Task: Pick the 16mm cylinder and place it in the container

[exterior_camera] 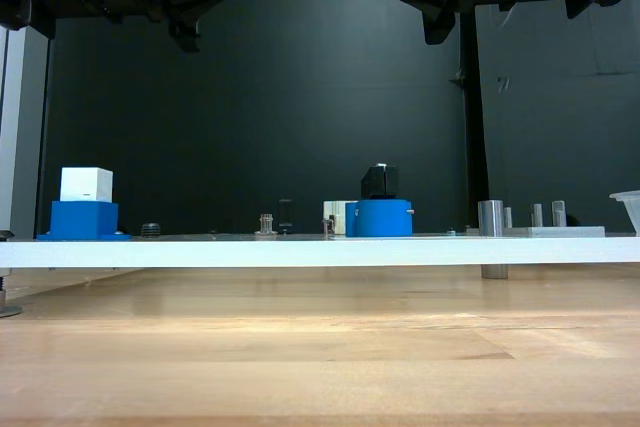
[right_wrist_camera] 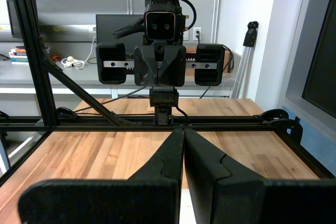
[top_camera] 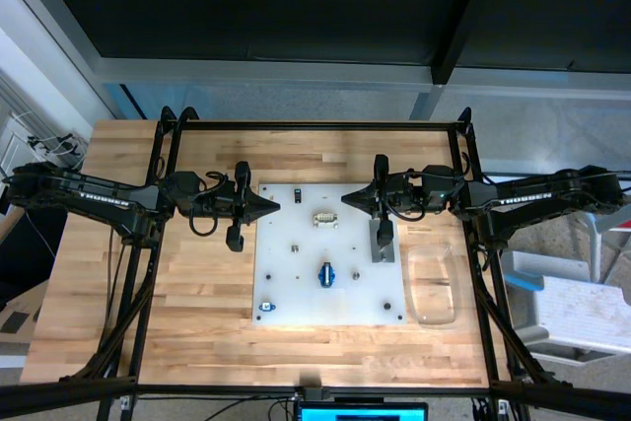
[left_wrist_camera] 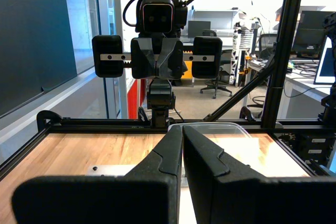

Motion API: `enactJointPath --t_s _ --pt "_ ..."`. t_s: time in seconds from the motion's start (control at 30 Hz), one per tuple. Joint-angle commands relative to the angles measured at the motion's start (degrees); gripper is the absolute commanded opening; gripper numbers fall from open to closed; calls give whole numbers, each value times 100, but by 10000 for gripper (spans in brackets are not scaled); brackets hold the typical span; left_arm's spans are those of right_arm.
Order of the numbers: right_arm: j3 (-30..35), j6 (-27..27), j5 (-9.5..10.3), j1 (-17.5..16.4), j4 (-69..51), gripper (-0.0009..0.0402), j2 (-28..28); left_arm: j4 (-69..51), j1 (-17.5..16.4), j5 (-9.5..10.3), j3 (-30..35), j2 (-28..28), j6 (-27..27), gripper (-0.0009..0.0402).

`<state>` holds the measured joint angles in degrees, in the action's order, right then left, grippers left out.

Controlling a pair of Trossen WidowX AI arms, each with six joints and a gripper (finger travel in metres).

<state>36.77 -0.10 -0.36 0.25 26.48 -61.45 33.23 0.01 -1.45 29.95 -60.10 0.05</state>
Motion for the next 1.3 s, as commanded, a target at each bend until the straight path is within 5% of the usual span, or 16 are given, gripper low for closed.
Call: enactJointPath --t_s 0.03,0.47,0.57,0.67,0.7,0.83,1.3 --pt "0 0 -2 -2 0 0 -2 0 0 0 0 -2 -2 0" --pt "2 -7 -15 -2 114 0 -2 2 0 0 0 -2 -2 0" --pt "2 -15 68 -15 219 0 -2 0 0 0 0 -2 -2 0" --pt "66 -81 494 -24 243 0 0 2 0 0 0 -2 0 0" --pt "129 -103 487 -24 195 0 0 4 0 0 0 0 -2 0" --pt "695 -573 442 -26 -850 0 -2 2 0 0 0 0 -2 0" --pt "2977 -763 245 -55 -5206 0 -487 2 0 0 0 0 -2 0"
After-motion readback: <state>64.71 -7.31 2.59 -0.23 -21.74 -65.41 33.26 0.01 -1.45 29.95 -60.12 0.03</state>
